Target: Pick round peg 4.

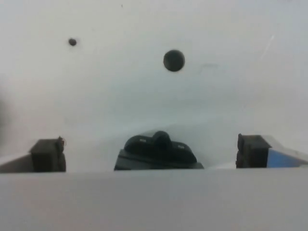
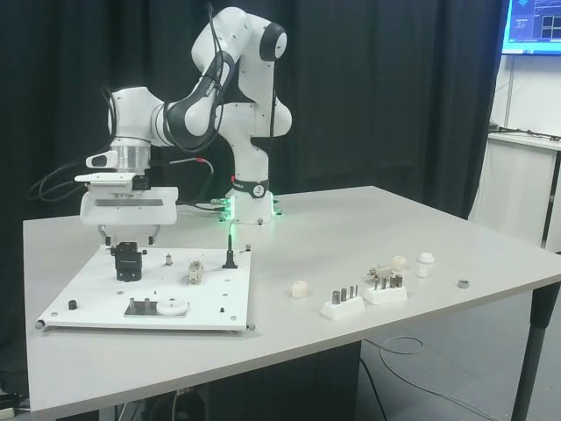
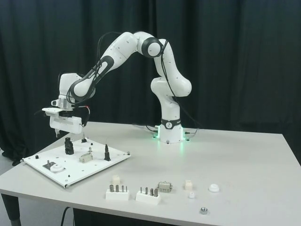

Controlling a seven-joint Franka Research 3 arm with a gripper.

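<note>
My gripper [image 2: 128, 239] hangs open and empty over the white board [image 2: 210, 303] at the table's left edge. The round pegs [image 2: 342, 296] stand near the front edge, well apart; I must travel there first.

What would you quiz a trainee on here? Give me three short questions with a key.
1. True or false: the gripper is shut on a peg.
2. The gripper hovers over: A) the white board; B) the arm's base; C) the table's right end.
3. How many white peg holders stand on the grey table?
Key: 1 false, it is open; 2 A; 3 two.
</note>
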